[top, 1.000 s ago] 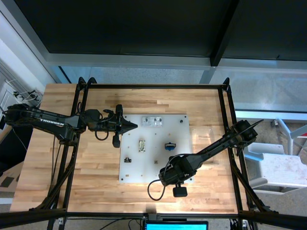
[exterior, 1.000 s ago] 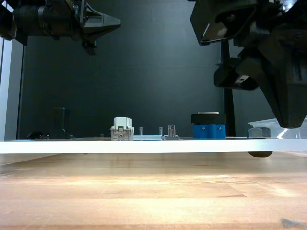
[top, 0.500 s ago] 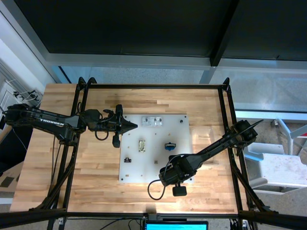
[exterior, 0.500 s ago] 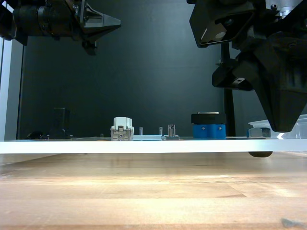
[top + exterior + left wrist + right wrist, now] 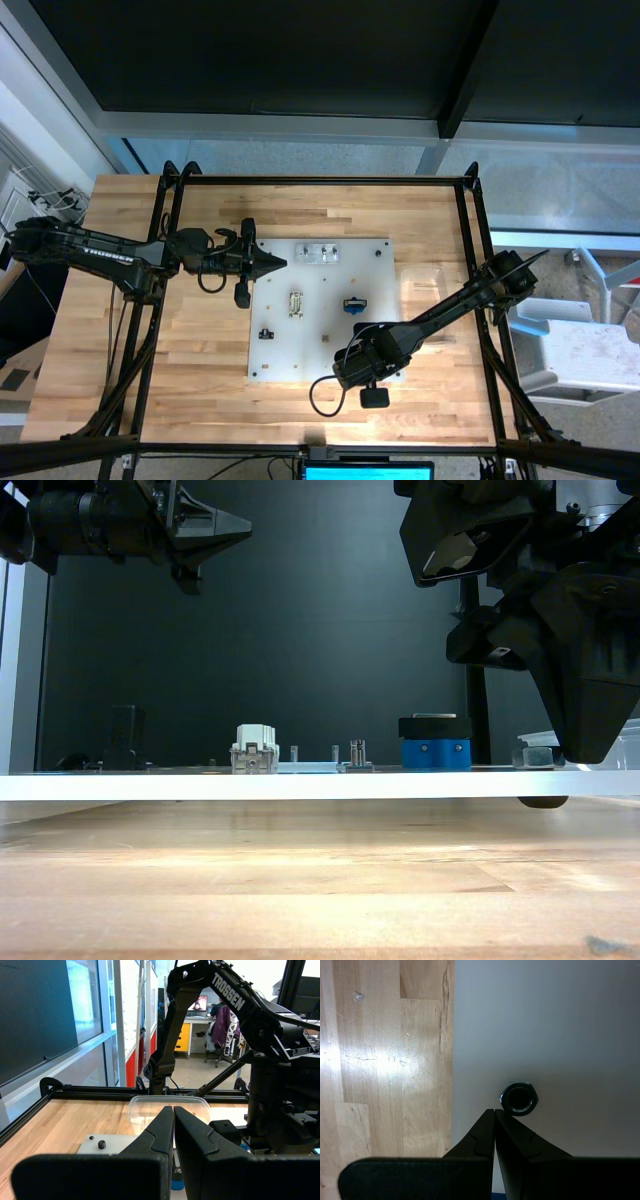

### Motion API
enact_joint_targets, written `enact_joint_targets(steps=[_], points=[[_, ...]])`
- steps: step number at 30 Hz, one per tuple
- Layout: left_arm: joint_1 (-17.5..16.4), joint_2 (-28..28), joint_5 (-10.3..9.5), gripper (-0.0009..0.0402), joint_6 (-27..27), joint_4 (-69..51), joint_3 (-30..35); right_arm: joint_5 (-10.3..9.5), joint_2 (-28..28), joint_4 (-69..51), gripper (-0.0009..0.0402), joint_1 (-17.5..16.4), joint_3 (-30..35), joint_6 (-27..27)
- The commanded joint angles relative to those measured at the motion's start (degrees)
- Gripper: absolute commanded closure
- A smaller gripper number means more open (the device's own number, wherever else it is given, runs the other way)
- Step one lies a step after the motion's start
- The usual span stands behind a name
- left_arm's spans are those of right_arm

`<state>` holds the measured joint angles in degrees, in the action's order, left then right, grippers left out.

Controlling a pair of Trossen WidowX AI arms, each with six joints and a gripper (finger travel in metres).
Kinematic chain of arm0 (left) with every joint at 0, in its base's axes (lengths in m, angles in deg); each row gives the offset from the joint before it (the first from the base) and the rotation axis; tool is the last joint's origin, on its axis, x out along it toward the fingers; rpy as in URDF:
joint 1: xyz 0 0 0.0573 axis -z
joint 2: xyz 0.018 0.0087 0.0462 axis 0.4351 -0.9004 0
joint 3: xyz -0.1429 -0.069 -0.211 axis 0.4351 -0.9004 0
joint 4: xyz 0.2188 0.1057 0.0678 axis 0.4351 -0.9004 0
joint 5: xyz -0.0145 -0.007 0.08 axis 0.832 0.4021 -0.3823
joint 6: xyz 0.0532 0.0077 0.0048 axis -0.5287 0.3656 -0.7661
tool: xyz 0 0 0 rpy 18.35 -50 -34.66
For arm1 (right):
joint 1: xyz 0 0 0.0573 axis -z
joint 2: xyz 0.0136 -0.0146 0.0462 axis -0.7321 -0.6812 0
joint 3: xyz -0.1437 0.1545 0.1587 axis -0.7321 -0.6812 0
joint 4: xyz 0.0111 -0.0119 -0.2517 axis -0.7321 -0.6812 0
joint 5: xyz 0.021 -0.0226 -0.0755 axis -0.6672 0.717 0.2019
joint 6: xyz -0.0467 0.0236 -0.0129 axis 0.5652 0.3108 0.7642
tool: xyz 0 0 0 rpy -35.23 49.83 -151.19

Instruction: Unfasten the M12 fastener and place in the container

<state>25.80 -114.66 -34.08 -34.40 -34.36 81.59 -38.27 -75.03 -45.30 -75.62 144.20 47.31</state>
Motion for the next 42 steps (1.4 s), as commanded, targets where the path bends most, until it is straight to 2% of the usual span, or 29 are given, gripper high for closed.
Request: enact_joint_targets(steps=[1,4,5,6,8,9,10,12,16,17,19,21,23,25,31,33,38,42], points=[[0.0,0.0,0.02,0.0393,0.0,0.0,0.0,0.44,0.0,0.0,0.0393,0.1,0.0,0.0],[0.0,0.0,0.02,0.0393,0.0,0.0,0.0,0.48,0.0,-0.2,0.0393,0.1,0.0,0.2],[0.0,0.0,0.02,0.0393,0.0,0.0,0.0,1.07,0.0,-0.8,0.0393,0.1,0.0,0.2],[0.0,0.0,0.02,0.0393,0.0,0.0,0.0,3.23,0.1,-1.7,0.0393,0.1,0.0,0.0],[0.0,0.0,0.02,0.0393,0.0,0.0,0.0,9.35,0.5,-4.2,0.0393,0.1,0.0,-1.7],[0.0,0.0,0.02,0.0393,0.0,0.0,0.0,11.34,0.7,-5.2,0.0393,0.1,0.0,-2.3],[0.0,0.0,0.02,0.0393,0.0,0.0,0.0,12.61,0.8,-5.9,0.0393,0.0,0.0,-2.4],[0.0,0.0,0.02,0.0393,0.0,0.0,0.0,13.42,1.4,-6.7,0.0393,0.1,0.0,-2.4],[0.0,0.0,0.02,0.0393,0.0,0.0,0.0,12.85,2.1,-6.9,0.0393,0.0,0.0,-2.4],[0.0,0.0,0.02,0.0393,0.0,0.0,0.0,11.82,2.4,-6.9,0.0393,0.0,0.0,-2.4],[0.0,0.0,0.02,0.0393,0.0,0.0,0.0,7.85,2.8,-6.6,0.0393,0.0,0.0,-2.3],[0.0,0.0,0.02,0.0393,0.0,0.0,0.0,2.40,3.3,-5.8,0.0393,0.1,0.0,-2.3],[0.0,0.0,0.02,0.0393,0.0,0.1,0.0,-2.23,3.7,-4.5,0.0393,0.1,0.0,-2.2],[0.0,0.0,0.02,0.0393,0.0,0.0,0.0,-5.18,3.8,-3.0,0.0393,0.1,0.0,-2.2],[0.0,0.0,0.02,0.0393,0.0,0.0,0.0,-4.22,2.0,-0.4,0.0393,0.0,0.0,-2.3],[0.0,0.0,0.02,0.0393,0.0,0.0,0.0,-2.97,1.1,0.5,0.0393,0.0,0.0,-2.4],[0.0,0.0,0.02,0.0393,0.0,0.0,0.0,-2.75,0.0,1.5,0.0393,0.0,0.0,-2.3],[0.0,0.0,0.02,0.0393,0.0,0.0,0.0,-0.87,0.0,1.3,0.0393,0.0,0.0,-2.3]])
